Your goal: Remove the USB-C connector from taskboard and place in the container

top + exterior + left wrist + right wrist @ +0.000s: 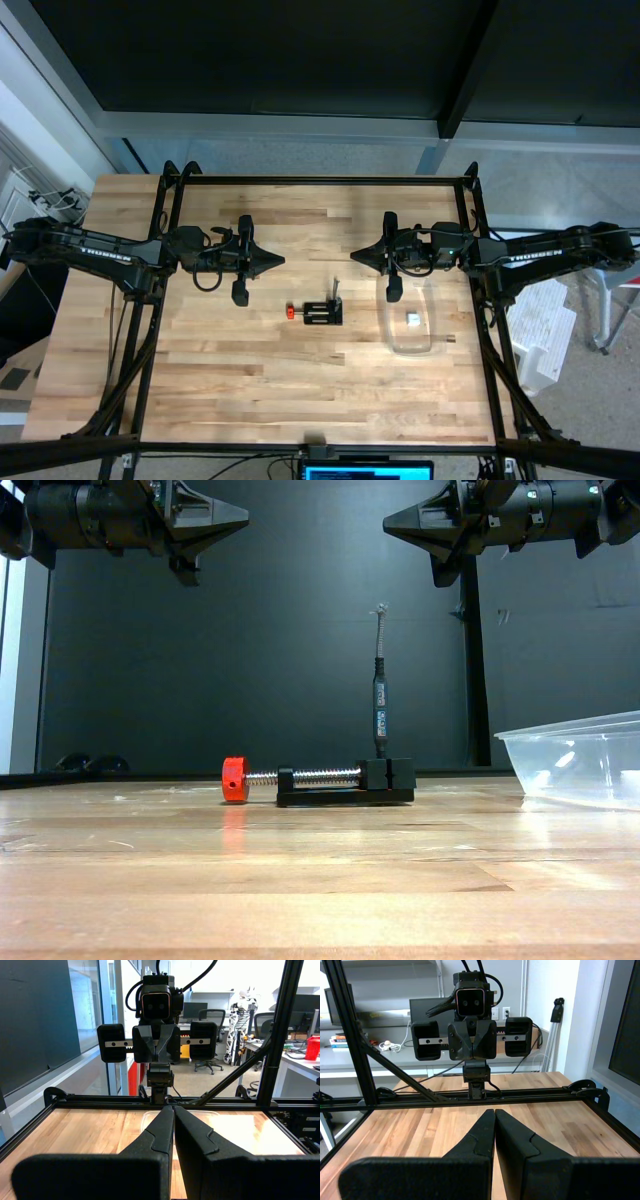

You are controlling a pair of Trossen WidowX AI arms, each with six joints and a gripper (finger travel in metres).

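Tools: left tool (279, 261) and right tool (355, 257), each with fingers together, parked high above the desk (200, 385).
USB-C connector (380, 712): upright in taskboard (345, 786), mid-desk, left of container (572, 765).
Hazards: thin plug slipping the pinch; taskboard, seemingly unfastened, lifting with it; drop short of container.

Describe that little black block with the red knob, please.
The taskboard is a small black block lying flat on the wooden table, with a threaded metal screw running to its red-orange knob. The USB-C connector stands upright in it. The left gripper and right gripper hang shut above, touching nothing.
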